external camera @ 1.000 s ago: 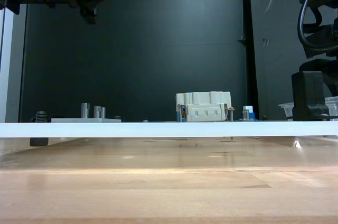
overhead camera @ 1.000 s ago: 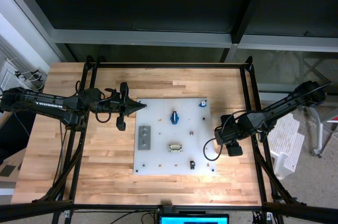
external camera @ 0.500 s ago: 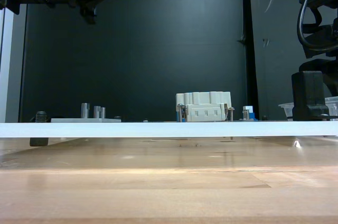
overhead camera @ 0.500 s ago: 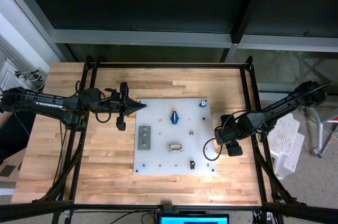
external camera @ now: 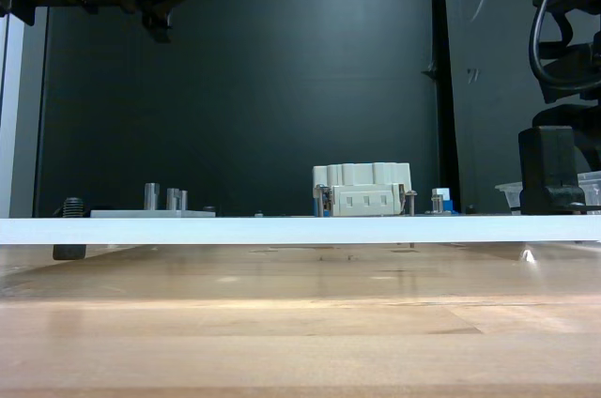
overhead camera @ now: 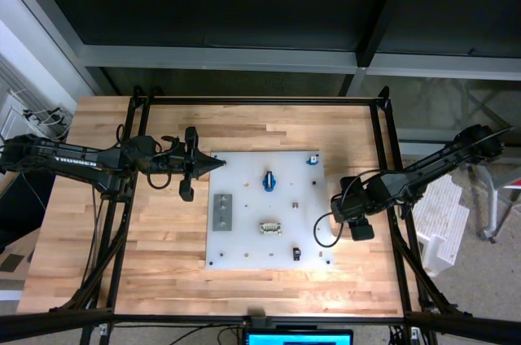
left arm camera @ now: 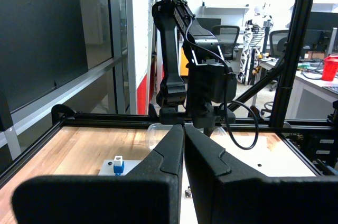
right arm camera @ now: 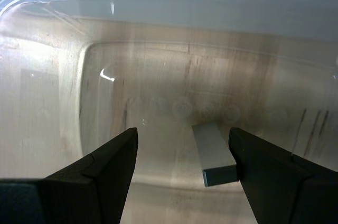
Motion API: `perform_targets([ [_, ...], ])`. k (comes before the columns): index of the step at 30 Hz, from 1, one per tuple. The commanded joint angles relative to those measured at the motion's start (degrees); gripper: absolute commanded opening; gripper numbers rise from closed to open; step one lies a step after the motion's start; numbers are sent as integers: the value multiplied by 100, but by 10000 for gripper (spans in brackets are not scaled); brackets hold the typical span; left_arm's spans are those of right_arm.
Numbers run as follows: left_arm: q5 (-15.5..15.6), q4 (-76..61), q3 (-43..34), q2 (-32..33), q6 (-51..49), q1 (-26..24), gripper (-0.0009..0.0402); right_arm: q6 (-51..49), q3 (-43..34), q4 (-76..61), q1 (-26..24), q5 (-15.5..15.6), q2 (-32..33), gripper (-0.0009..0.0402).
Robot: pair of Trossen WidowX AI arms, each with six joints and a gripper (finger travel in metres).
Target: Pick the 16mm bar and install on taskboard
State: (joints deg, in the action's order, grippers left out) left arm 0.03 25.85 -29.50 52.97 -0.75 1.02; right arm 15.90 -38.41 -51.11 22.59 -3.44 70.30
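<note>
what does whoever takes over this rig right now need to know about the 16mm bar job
Left gripper: shut, holding nothing, high over the taskboard's far left corner.
Right gripper: open, pointing down into a clear bin just off the board's right edge.
16mm bar: lying free on the bin floor between the open fingers, close to one of them, not gripped.
Done: nothing picked up or installed yet.
Left: grip the bar, lift it out, carry it to the board and seat it.
</note>
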Motion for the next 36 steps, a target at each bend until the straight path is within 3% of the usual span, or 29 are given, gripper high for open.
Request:
perform_targets([
  [1,-2,0,0,0,0,0,0,11,-11,-24,-2,-2,-87,240],
  [27,0,0,0,0,0,0,0,11,-15,-66,-9,0,-212,240],
  [36,-2,0,0,0,0,2,0,13,-330,-695,-11,-15,-476,240],
])
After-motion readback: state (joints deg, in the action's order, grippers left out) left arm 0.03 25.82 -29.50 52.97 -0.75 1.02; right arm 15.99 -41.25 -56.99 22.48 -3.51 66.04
